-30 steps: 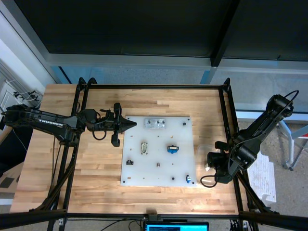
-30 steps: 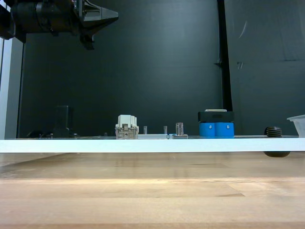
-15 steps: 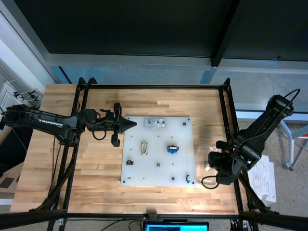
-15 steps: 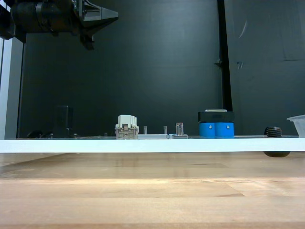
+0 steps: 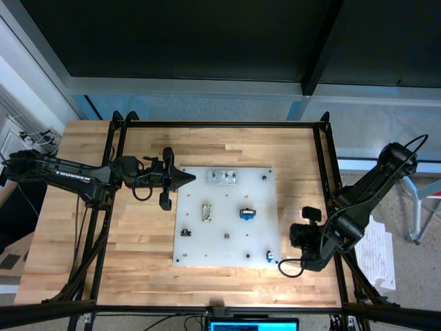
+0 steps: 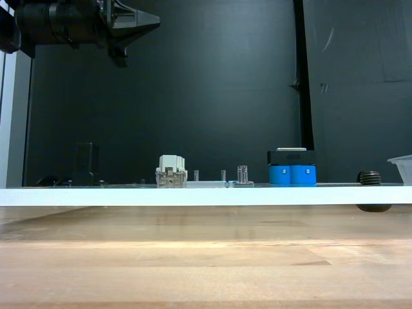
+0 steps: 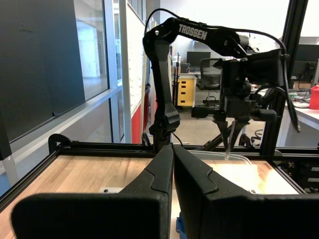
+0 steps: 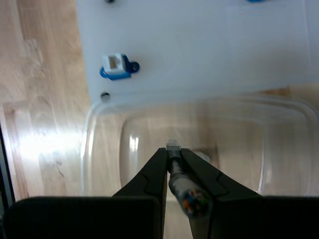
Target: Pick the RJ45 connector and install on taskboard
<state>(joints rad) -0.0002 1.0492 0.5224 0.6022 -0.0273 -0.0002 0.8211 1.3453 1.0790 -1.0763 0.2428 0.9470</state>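
- Over the last second the right arm has edged a little toward the near right corner of the taskboard [image 5: 227, 196]. The left arm has not budged.
- The right gripper [image 8: 171, 150] is clamped on the RJ45 connector [image 8: 173, 145]. Its fingers pinch just behind the plug, and the clear nose pokes out past the tips.
- That puts the connector in the air above the clear tray [image 8: 99, 117], which sits on the table [image 5: 103, 262] off the board at about 4 o'clock.
- The left gripper [image 5: 191, 178] hangs high off the board at about 10 o'clock, fingers pressed together and holding nothing.
- Handling, as I judge it:
  - The plug is very light, with a hard but smooth plastic body that could slip or twist in the pinch.
  - Its thin latch tab looks like the breakable part.
  - The cable stub [image 8: 185, 194] behind it is short and fairly stiff, so it should not drag the plug about.
  - The flat sides of the body, or the spot just behind it as now, seem the sensible place to hold. That leaves the nose free to go in.
- My count:
  - two arms
  - one connector
  - one tray
  - one board
- On the board I make out:
  - one silver block [image 5: 224, 178] at 12 o'clock
  - one beige housing [image 5: 206, 212] near the middle
  - a blue part [image 5: 247, 213] just right of centre
  - a blue socket [image 8: 117, 67] at the 5 o'clock corner, the one nearest the tray
- The blue socket has a white square mouth and looks to me like the plug's home.
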